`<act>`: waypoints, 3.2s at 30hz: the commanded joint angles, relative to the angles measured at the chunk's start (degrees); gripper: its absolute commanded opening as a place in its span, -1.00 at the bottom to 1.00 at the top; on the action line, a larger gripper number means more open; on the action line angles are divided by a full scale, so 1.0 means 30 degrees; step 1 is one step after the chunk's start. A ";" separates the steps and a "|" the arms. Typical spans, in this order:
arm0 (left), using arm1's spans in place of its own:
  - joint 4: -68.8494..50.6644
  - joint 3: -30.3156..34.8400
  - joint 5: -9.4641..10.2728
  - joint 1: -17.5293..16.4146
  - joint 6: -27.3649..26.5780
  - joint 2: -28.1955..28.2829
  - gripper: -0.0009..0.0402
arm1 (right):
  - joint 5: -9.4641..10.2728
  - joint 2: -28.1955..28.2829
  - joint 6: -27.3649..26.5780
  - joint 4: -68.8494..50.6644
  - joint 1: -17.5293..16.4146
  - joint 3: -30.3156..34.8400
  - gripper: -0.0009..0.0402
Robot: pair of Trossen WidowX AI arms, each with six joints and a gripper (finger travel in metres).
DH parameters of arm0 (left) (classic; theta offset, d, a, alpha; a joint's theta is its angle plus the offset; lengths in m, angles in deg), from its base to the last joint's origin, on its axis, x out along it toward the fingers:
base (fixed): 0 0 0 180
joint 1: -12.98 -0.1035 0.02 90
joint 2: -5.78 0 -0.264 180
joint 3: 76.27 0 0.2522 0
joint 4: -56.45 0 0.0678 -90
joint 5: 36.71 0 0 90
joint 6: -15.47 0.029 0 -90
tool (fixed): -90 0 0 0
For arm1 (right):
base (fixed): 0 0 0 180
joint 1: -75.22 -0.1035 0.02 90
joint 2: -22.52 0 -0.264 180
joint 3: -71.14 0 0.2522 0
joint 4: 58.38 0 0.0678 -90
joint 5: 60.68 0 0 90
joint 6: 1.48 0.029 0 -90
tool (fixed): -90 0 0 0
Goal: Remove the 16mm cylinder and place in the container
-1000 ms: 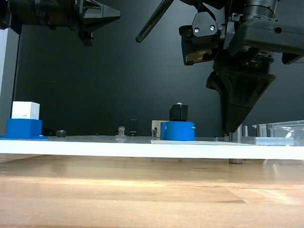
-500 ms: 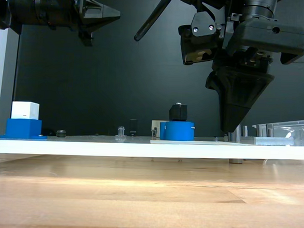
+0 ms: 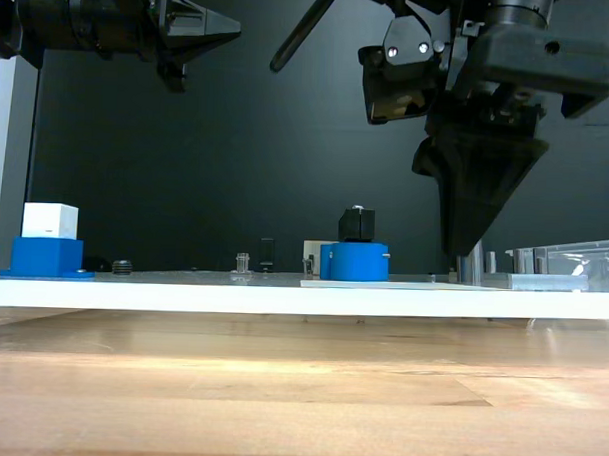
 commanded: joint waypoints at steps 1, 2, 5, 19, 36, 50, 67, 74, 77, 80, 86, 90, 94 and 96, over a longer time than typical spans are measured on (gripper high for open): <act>0.0007 0.0000 -0.0007 -0.0007 0.0000 0.0000 -0.96 | 0.0022 -0.0401 -0.0015 -0.0233 -0.0015 0.0036 -0.79; 0.0007 0.0000 -0.0007 0.0000 0.0000 0.0000 -0.96 | -0.0022 -0.0503 -0.0015 -0.0357 -0.0015 0.0036 -0.79; 0.0007 0.0000 -0.0007 -0.0007 0.0000 0.0000 -0.96 | -0.0029 -0.0845 -0.0029 -0.0576 -0.0015 0.0036 -0.79; 0.0007 0.0000 -0.0007 -0.0007 0.0000 0.0000 -0.96 | -0.0058 -0.3519 -0.0248 -0.1996 0.0044 0.0029 -0.79; 0.0007 0.0000 -0.0007 0.0000 0.0000 0.0000 -0.96 | -0.0080 -0.5894 -0.0474 -0.3745 0.0073 -0.0874 -0.79; 0.0007 0.0000 -0.0007 -0.0007 0.0000 0.0000 -0.96 | -0.0080 -1.2145 -0.0015 -0.4466 0.0022 -0.6732 -0.79; 0.0007 0.0000 -0.0007 0.0000 0.0000 0.0000 -0.96 | -0.0576 -1.4834 0.1770 -0.4801 0.0029 -1.0440 -0.58; 0.0007 0.0000 -0.0007 -0.0007 0.0000 0.0000 -0.96 | -0.0568 -1.4804 0.1996 -0.4772 0.0036 -1.0440 -0.17; 0.0007 0.0000 -0.0007 -0.0007 0.0000 0.0000 -0.96 | -0.0576 -1.4804 0.1996 -0.4758 0.0036 -1.0426 -0.06; 0.0007 0.0000 -0.0007 -0.0007 0.0000 0.0000 -0.96 | -0.0765 -1.4804 0.1982 -0.4641 0.0051 -1.0353 0.00; 0.0007 0.0000 -0.0007 0.0000 0.0000 0.0000 -0.96 | -0.1931 -1.4826 0.1086 -0.4022 0.0328 -0.9763 0.01; 0.0007 0.0000 -0.0007 0.0000 0.0000 0.0007 -0.96 | -0.2084 -1.4826 -0.0590 -0.2856 0.1071 -0.8947 -0.03; 0.0007 0.0000 -0.0007 0.0000 0.0000 0.0000 -0.96 | -0.2055 -1.4826 -0.3089 -0.0867 0.2208 -0.8087 -0.09; 0.0007 0.0000 0.0000 -0.0007 0.0000 0.0000 -0.96 | -0.2025 -1.4819 -0.4350 0.0576 0.2863 -0.7796 -0.14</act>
